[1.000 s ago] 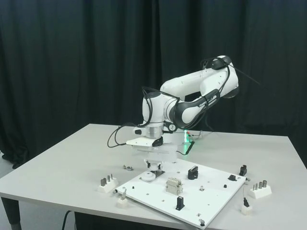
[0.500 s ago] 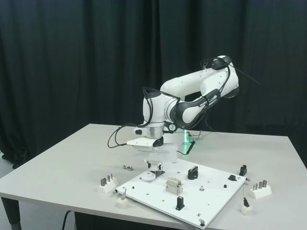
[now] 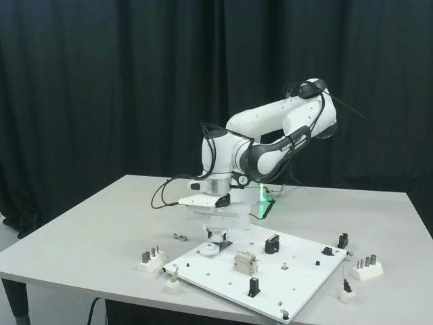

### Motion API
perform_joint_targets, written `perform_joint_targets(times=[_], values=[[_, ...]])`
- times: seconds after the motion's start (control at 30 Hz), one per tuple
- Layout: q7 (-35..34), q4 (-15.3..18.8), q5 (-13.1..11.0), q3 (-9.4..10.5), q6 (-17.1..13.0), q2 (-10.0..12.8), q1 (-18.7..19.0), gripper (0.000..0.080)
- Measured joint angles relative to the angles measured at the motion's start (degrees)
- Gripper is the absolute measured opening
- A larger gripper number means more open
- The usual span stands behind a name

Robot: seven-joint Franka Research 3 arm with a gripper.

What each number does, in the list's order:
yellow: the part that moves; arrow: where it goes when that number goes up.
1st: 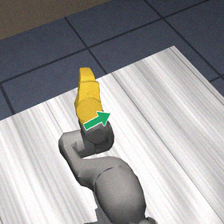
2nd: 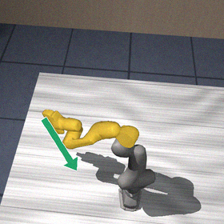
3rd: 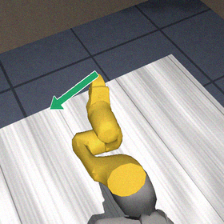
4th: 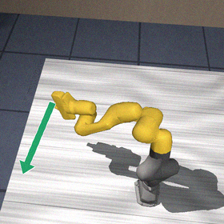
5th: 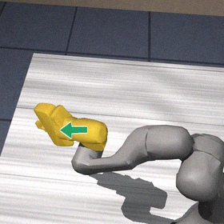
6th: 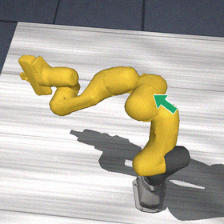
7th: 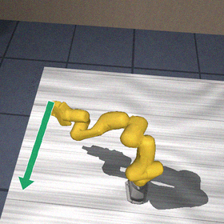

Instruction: Insert medium gear.

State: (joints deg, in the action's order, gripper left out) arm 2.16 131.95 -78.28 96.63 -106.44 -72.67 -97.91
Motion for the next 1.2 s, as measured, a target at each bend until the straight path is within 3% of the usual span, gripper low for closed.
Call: perform_joint_targets(times=[1.2], values=[[0.3,0.0,-0.2,0.10,0.0,0.6,0.0,0.0399]])
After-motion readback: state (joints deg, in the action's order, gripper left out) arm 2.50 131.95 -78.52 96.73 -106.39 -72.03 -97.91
